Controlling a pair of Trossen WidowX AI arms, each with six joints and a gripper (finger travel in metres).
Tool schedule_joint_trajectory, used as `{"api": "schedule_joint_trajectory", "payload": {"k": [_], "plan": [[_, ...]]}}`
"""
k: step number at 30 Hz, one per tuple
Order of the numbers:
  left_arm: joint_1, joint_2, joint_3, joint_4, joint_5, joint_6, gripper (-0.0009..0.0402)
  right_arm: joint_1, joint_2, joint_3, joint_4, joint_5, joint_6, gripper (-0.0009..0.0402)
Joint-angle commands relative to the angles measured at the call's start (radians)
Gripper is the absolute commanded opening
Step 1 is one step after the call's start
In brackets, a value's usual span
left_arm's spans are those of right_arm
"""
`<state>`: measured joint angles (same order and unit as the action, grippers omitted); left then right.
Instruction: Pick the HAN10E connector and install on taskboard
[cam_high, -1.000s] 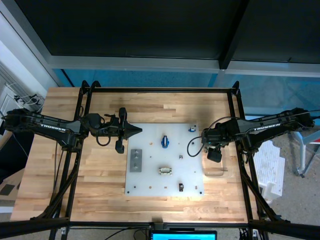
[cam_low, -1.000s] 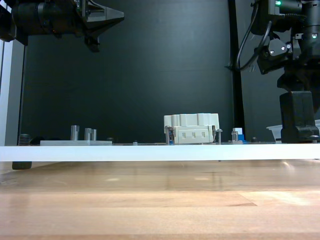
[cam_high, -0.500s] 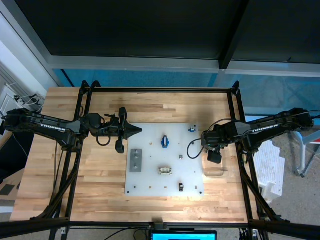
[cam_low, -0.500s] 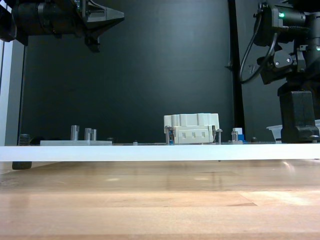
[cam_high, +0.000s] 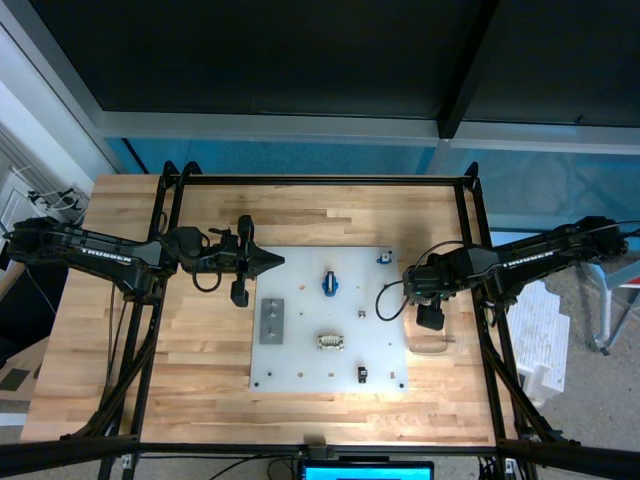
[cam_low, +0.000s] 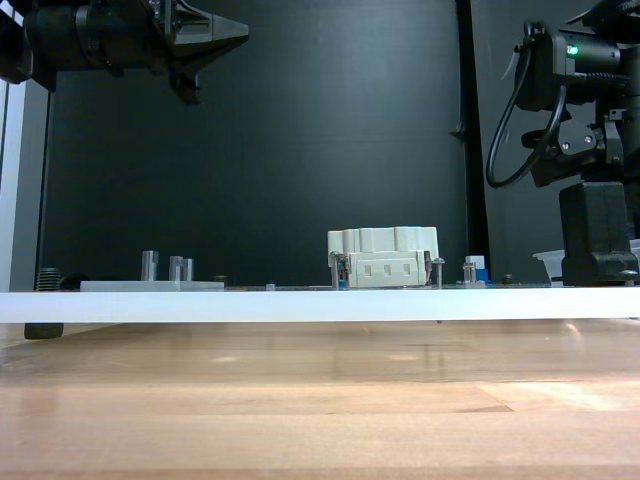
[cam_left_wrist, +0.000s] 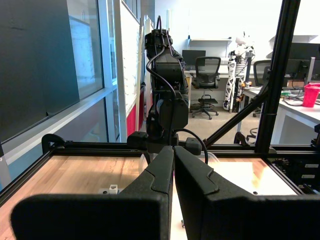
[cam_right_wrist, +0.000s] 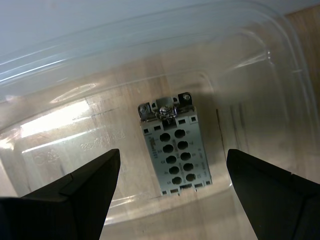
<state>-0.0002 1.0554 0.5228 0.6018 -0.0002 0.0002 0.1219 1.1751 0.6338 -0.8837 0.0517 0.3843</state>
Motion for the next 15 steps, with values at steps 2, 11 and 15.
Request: {"api": "schedule_joint_trajectory", "payload": {"k": [2,11,15], "plan": [[0.000,0.000,0.000,0.000,0.000,0.000,0.0001,0.001,0.000,-0.006,0.019,0.004,0.005,0.0299],[0.000,0.000,0.000,0.000,0.000,0.000,0.0001,0.001,0.000,-0.031,0.051,0.010,0.028,0.0299],[0.000,0.000,0.000,0.000,0.000,0.000,0.0001,0.001,0.000,-0.039,0.054,0.012,0.039,0.0299]]}}
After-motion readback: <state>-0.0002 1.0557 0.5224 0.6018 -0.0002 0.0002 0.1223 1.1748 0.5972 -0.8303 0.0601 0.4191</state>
